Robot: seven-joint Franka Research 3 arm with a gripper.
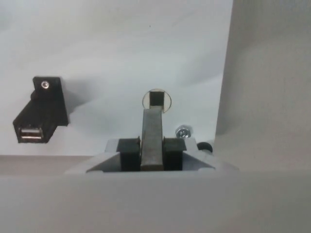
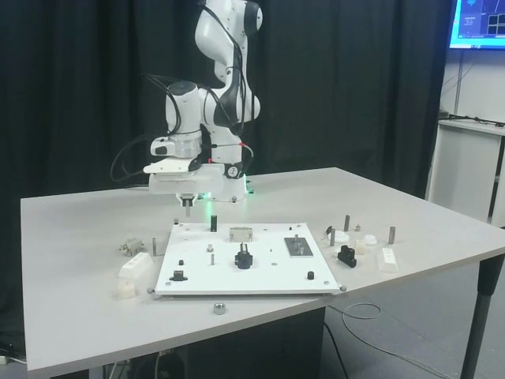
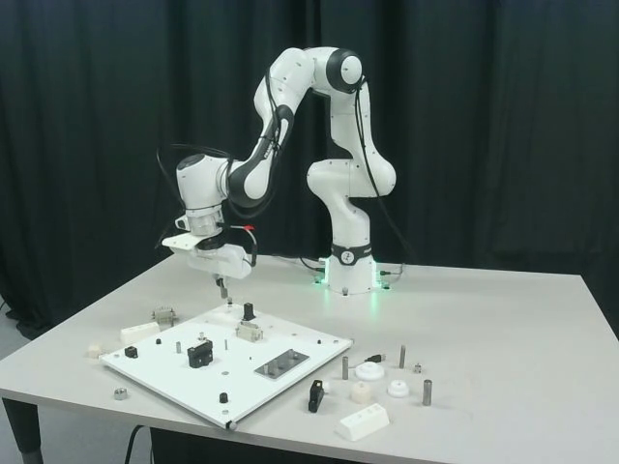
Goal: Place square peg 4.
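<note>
My gripper [image 1: 151,154] is shut on square peg 4 [image 1: 151,138], a grey metal bar held upright between the black fingers [image 1: 128,153]. Its lower end hangs just above a square hole [image 1: 156,99] set in a round insert in the white board [image 1: 107,58]. The room views show the gripper [image 2: 187,204] over the board's [image 2: 260,272] far left corner, and the peg [image 2: 188,210] is a little above the surface. The second room view shows the same gripper [image 3: 221,283] and peg [image 3: 223,289] above the board [image 3: 290,338].
On the board are a black USB block [image 1: 41,111], a screw [image 1: 183,132], a black post [image 2: 213,222], a metal block [image 2: 241,234], a grey plate [image 2: 298,245] and a black connector [image 2: 243,259]. Loose pegs and white parts [image 2: 388,259] lie to the right. A white block [image 2: 134,268] lies to the left.
</note>
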